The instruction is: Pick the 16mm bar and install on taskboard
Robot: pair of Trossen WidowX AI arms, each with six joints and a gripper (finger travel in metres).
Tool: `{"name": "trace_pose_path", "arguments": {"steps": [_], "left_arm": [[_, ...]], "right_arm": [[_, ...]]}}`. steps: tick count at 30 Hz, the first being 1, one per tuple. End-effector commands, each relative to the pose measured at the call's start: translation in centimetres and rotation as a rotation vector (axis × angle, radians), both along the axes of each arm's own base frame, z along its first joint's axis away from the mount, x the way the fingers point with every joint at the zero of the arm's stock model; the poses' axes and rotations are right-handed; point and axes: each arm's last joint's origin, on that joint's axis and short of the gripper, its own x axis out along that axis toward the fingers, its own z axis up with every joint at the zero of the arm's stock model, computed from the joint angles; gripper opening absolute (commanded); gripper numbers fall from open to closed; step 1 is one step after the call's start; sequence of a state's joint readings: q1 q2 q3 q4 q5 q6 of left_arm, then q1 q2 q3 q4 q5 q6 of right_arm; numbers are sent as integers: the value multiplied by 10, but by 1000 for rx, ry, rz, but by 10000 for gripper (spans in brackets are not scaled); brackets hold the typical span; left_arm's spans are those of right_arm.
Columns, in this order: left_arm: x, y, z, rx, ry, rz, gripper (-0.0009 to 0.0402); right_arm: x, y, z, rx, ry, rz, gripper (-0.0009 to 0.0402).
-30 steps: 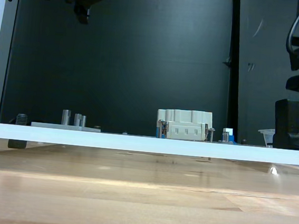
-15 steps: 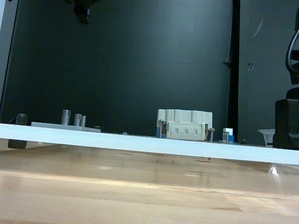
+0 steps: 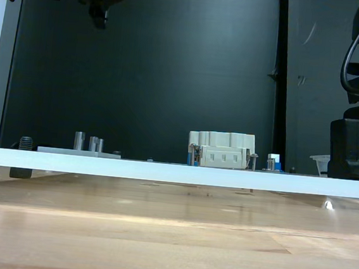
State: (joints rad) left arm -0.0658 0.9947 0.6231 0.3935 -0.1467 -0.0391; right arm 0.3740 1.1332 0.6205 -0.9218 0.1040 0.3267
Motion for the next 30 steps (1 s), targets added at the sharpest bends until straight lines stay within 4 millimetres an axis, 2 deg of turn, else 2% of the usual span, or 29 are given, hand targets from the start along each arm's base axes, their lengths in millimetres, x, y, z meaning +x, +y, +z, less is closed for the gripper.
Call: {"name": "trace_pose_path", "arguments": {"steps": [1,11,21,30], "left_arm": [[0,0,0,0,0,0,1],[0,0,0,0,0,0,1],[0,0,0,0,0,0,1],[0,0,0,0,0,0,1]], "right_arm": [[0,0,0,0,-1,-2,110],[1,0,0,2,-6,-3,38],[0,0,2,4,-5,-2,24],[3,1,38,11,-21,-6,23]]}}
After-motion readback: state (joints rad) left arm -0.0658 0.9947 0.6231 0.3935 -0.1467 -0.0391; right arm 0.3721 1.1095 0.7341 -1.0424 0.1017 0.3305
